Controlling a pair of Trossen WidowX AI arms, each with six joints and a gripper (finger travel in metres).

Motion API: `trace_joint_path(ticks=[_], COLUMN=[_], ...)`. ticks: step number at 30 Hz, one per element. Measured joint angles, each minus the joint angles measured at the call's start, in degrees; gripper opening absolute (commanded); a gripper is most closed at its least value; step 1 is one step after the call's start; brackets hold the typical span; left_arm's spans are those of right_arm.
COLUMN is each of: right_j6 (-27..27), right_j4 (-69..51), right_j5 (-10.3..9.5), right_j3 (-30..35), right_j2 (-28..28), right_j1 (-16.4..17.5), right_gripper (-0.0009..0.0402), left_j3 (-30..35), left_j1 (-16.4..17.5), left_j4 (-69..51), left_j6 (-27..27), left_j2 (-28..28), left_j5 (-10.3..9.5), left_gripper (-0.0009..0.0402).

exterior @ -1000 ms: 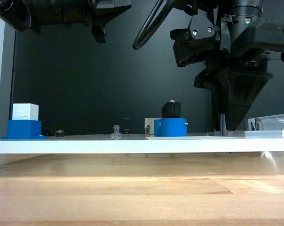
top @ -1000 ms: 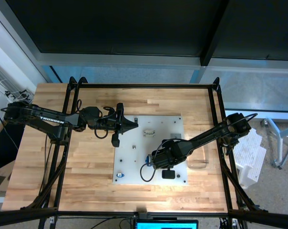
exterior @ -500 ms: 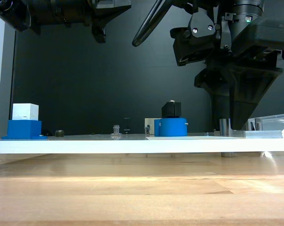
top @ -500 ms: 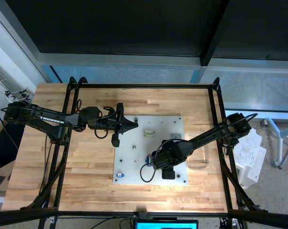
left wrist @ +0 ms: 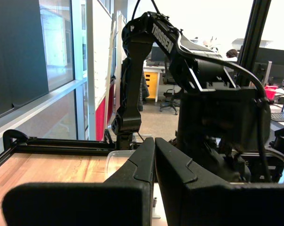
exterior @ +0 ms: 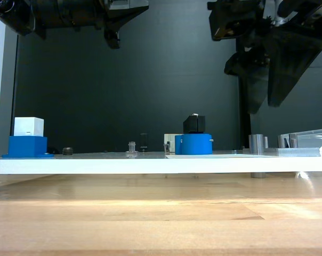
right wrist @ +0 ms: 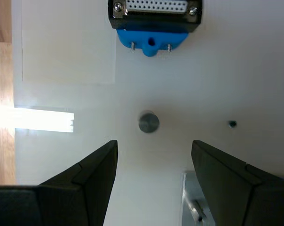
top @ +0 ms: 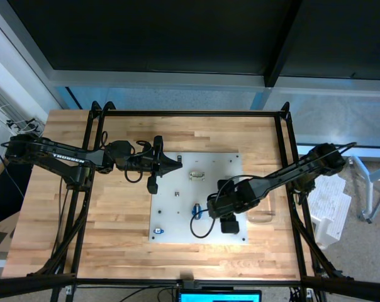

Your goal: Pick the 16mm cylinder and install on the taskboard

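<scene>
The 16mm cylinder [right wrist: 148, 122] is a small grey metal peg standing upright in the white taskboard [right wrist: 62, 56]. In the low view the cylinder [exterior: 256, 144] pokes above and below the taskboard [exterior: 123, 162] edge. My right gripper [right wrist: 153, 146] is open and hovers above it, apart from it. In the low view the right gripper [exterior: 265, 106] hangs well above the peg. The right gripper [top: 223, 211] covers the peg from above. My left gripper [top: 177, 162] is shut and empty at the taskboard's [top: 177, 214] far left corner, its fingers [left wrist: 154, 146] pressed together.
A blue fitting [right wrist: 151, 40] with a black connector sits just beyond the peg, also the blue fitting [exterior: 195, 144] in the low view. A blue base with a white cube [exterior: 27, 138] stands at the board's near left. A clear tray [top: 265, 207] lies right of the board.
My right gripper has opened and risen off the board, leaving the cylinder standing in its hole. The left arm has not moved.
</scene>
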Motion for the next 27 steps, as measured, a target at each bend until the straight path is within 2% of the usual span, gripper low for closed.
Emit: trace_joint_path(ticks=[6,16,22,27], right_j6=[-0.44,-0.94,-3.32,-6.93], right_j4=[1.05,1.97,13.07,22.25], right_j5=[0.09,0.09,0.09,1.68], right_j3=[-3.19,-4.15,-9.18,-14.62], right_j2=[-3.78,-5.2,-12.2,-19.8], right_j1=[-0.02,-0.63,-5.29,-8.28], right_gripper=[0.0204,0.0183,0.0115,0.0033], left_j3=[0.0,0.0,0.02,0.0], left_j1=[0.0,0.0,0.0,0.0], left_j4=[-0.02,-0.02,-0.02,0.0], left_j6=[0.0,0.0,0.0,0.0], left_j2=[0.0,0.02,0.02,0.02], left_j5=[-0.02,0.0,-0.02,0.0], left_gripper=[0.0,0.0,0.0,0.0])
